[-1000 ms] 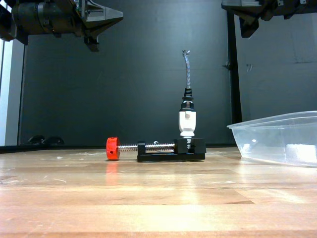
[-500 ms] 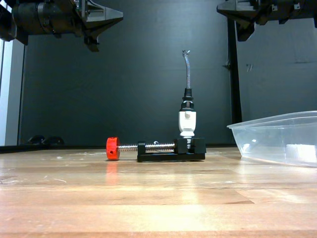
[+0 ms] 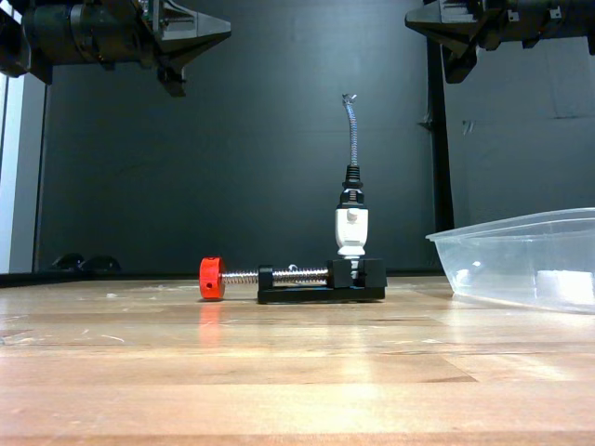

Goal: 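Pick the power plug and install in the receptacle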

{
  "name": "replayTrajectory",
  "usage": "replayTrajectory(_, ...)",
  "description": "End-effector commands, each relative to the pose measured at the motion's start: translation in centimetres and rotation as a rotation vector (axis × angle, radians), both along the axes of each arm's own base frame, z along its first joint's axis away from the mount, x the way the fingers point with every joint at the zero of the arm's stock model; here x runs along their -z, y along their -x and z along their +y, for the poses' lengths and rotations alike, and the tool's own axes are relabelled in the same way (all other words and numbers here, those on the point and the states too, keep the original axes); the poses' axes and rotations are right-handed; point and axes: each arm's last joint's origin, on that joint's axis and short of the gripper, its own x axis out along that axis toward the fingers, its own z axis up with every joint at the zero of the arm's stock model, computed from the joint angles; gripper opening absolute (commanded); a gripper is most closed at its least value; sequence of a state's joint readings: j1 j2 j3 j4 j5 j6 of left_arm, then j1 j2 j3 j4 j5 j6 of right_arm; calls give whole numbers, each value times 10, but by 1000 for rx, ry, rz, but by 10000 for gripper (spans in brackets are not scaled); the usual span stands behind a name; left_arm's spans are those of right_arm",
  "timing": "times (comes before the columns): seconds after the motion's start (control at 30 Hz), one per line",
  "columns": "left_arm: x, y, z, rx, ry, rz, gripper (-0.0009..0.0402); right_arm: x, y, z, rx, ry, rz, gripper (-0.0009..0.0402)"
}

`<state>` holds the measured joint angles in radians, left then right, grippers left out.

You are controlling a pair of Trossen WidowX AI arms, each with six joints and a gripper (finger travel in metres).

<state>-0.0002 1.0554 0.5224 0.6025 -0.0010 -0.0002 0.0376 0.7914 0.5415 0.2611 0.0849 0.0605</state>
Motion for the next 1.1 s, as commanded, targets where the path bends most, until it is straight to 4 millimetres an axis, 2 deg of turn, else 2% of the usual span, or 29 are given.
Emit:
replayTrajectory(0.03,0,0,0,0,0,0,0,4,0,0,1,-14,11,0)
replayTrajectory(0.3,0,0,0,0,0,0,0,11,0,0,2,-27,20,0)
replayTrajectory(1.1,0,0,0,0,0,0,0,8,0,0,1,8,-4,0)
